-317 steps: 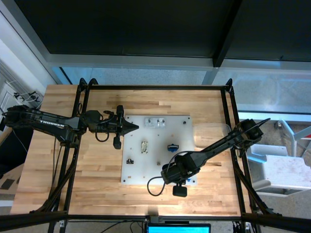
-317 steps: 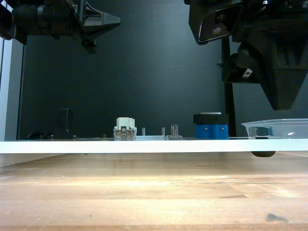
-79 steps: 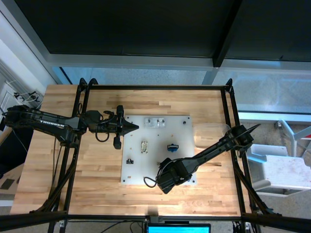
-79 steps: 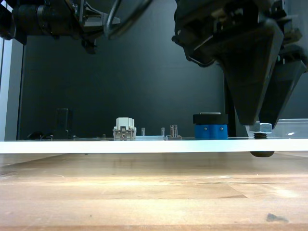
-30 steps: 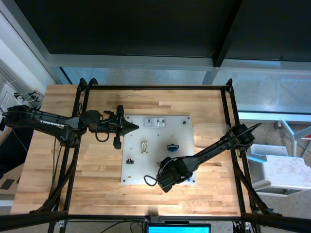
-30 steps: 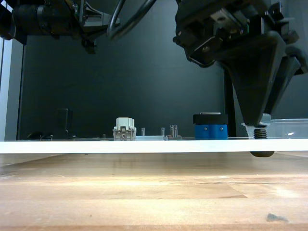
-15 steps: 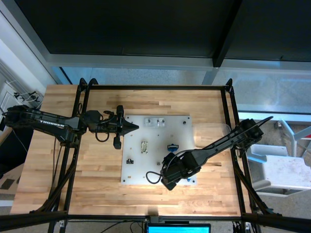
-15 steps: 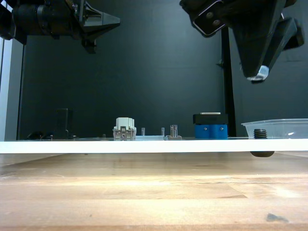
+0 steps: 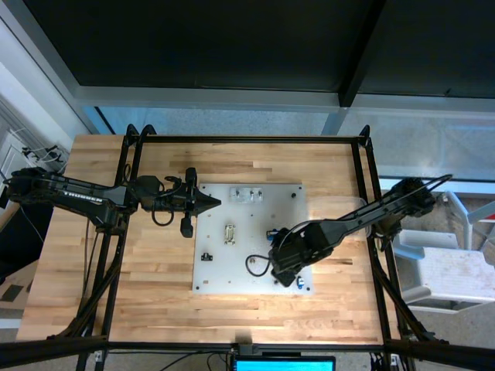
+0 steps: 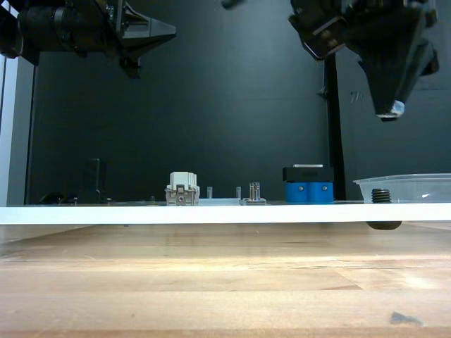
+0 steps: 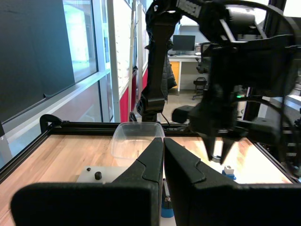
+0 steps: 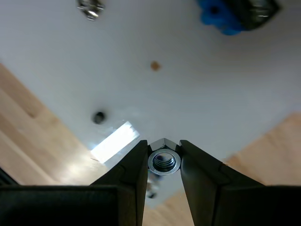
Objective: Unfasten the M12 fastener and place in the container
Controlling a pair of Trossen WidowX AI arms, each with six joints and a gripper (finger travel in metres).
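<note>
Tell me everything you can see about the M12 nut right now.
The M12 nut is a small, shiny silver hexagon with a threaded bore. The right claw, shut on it, grips two opposite sides and holds it raised well above the white board. Its black ribbed stud stands bare on the board, and the nut is not in the container. The left claw is parked over the board's far left edge, away from it.

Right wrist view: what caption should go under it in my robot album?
Right gripper pinches the silver nut above the white board; left gripper hangs over the board's far left corner.
</note>
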